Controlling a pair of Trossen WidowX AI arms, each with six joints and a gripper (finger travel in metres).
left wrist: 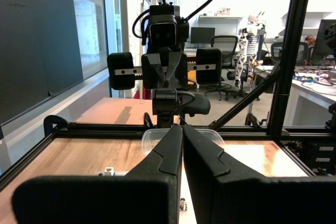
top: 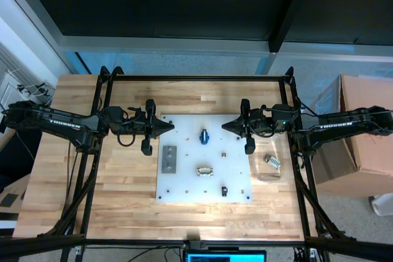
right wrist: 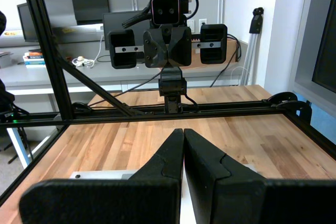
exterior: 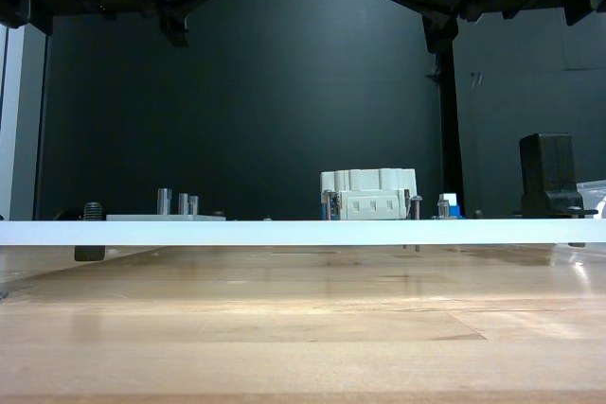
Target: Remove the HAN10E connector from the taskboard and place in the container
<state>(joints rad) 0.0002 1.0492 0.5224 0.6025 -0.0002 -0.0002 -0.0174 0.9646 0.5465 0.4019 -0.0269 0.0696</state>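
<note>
Jaws pressed together, empty, on both arms.

High view: left gripper [top: 171,126] and right gripper [top: 225,127] hang over the far part of the white rectangular taskboard [top: 184,188], tips facing, probably parked before any approach. The beige blocky HAN10E connector [top: 205,170] sits in its seat. The clear plastic container [top: 270,165] waits on the wooden tabletop [top: 123,188], beside the board.

Low view: connector upright, untouched, with both grippers well above it.

Wrist views: jaws meet tip to tip.
</note>
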